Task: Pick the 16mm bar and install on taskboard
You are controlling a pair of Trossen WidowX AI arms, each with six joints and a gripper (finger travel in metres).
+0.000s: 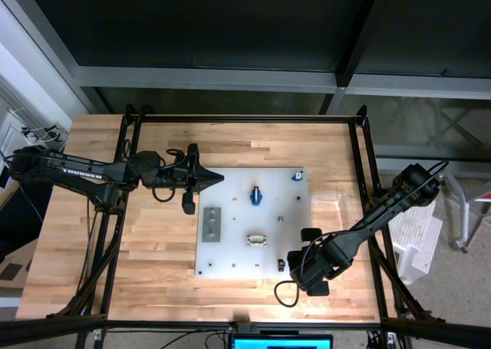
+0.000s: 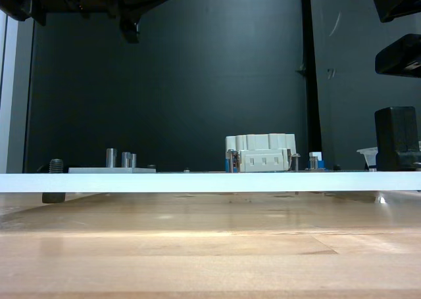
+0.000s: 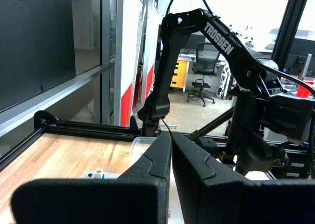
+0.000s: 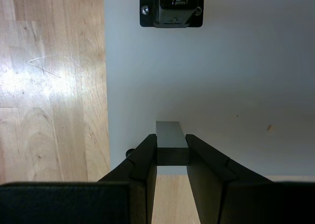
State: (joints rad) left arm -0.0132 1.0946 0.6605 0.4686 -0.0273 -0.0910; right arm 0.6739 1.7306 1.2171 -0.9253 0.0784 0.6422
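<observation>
R jaws are clenched on the 16mm bar (image 4: 171,134). It sits btwn the two pads w/ its grey end sticking out past the tips, pointing down at the white taskboard (image 4: 231,76). The bar isn't in any seat. It hangs over bare board close to the near edge, beside the board's R near corner, and the black socket mount (image 4: 171,10) is further along the board. I judge the grip is near the bar's top end to leave the other end free to go into a hole, but how much is hidden inside the pads I can't tell.

L jaws are pressed together, nothing btwn them. They're held high over the worktop (image 1: 92,234) by the board's far L corner, well apart from the bar. Prob parked there to keep out of the R arm's way.

As for what holds what, the grey block (image 1: 211,225) on the board's L side has short metal pegs (image 2: 112,158) standing in it. I reckon that's where the bar goes, though I can't tell which hole is the 16mm one. It's across the board from where I'm holding the bar. The clear tub (image 1: 331,201) sits on the worktop just off the board's R edge, and I can't tell what's in it.
</observation>
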